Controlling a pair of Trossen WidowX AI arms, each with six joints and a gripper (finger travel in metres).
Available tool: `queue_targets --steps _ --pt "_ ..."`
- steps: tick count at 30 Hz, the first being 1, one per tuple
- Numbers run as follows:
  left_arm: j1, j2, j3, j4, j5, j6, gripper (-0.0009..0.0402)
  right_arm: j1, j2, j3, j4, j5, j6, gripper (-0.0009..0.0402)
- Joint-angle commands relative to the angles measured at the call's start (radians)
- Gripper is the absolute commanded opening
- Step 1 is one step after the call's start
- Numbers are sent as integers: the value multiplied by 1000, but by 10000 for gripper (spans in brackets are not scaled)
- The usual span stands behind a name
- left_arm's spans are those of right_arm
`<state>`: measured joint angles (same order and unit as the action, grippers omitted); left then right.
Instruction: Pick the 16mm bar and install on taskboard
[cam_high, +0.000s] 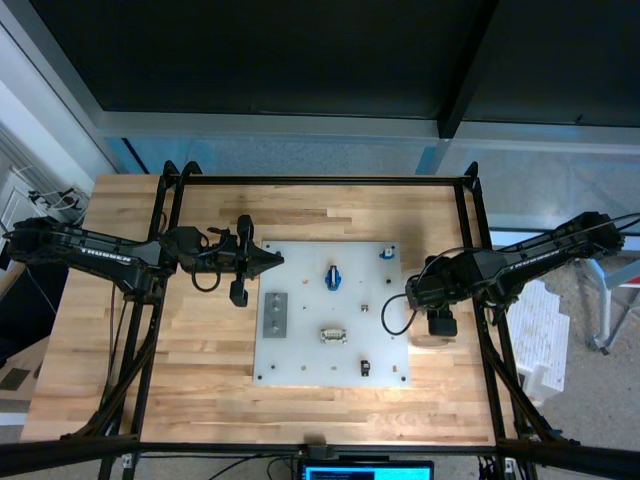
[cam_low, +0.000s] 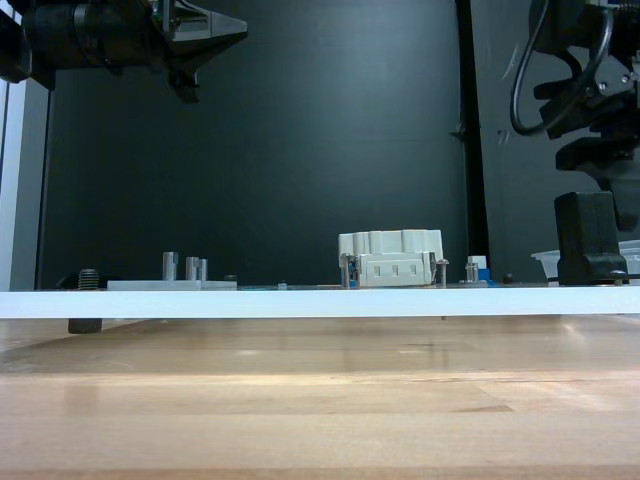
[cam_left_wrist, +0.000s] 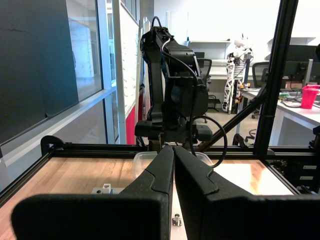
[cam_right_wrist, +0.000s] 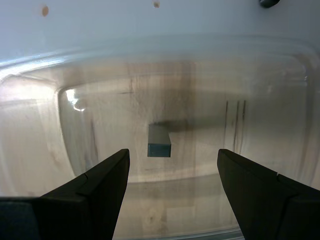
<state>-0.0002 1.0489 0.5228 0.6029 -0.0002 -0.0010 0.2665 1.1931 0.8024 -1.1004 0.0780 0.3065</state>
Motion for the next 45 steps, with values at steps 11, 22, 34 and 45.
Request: queue_targets --steps 11,22,34,45 --pt "0 0 0 0 0 0 0 6 0 -58 64 -2 20 245" --pt "0 0 0 0 0 0 0 13 8 -97 108 -2 30 243" --pt "0 0 0 0 0 0 0 16 26 -111 136 -5 46 238" --pt "0 0 0 0 0 0 0 18 26 -135 174 -39 71 238"
